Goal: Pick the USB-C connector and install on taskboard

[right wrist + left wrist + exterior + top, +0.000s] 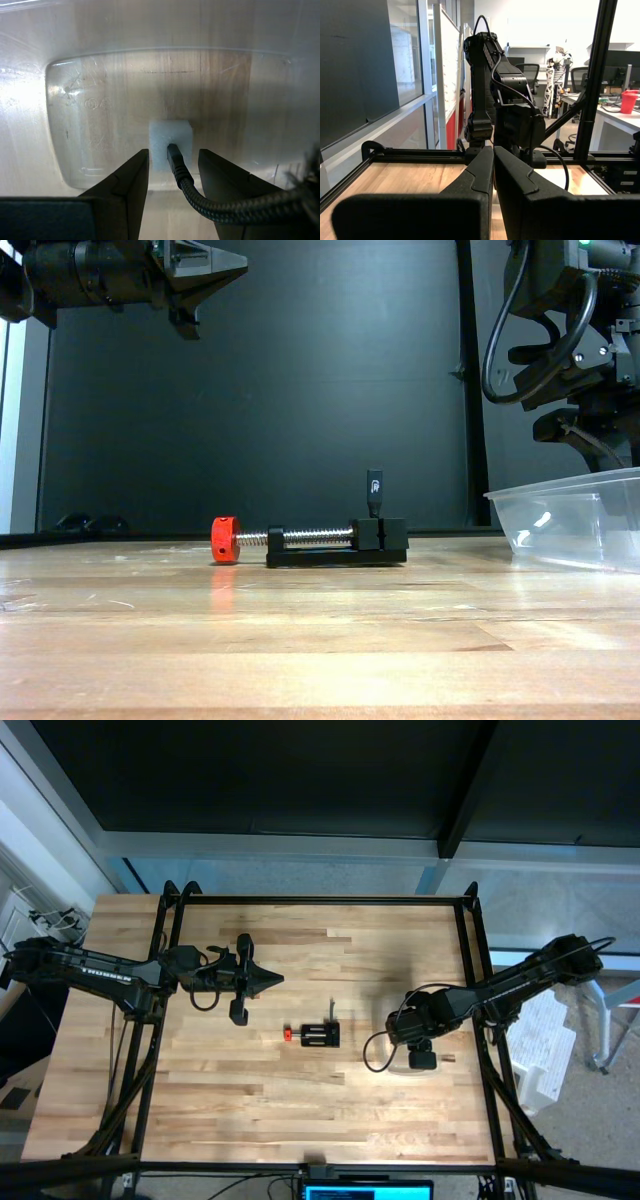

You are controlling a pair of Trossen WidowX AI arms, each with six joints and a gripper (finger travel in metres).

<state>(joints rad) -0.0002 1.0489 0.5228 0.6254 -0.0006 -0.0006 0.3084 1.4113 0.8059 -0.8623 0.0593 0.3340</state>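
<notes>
My right pincer point(173, 151) hangs open over the clear tray point(560, 530), with one finger on each side of the USB-C connector point(174, 159). The connector lies on a white square piece point(162, 135) and touches neither finger. The taskboard point(320, 1035) sits mid-worktop point(250, 1120), with the tray at its 3 o'clock. My left pincer point(275, 980) hovers closed at the taskboard's 10 o'clock.

right gripper point(173, 151) over tray point(560, 530), cable point(235, 207) cropped | left gripper point(493, 149) aloft, base cropped

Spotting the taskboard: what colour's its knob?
Orange-red knob, low view. Left gripper aloft, right gripper over tray.
</notes>
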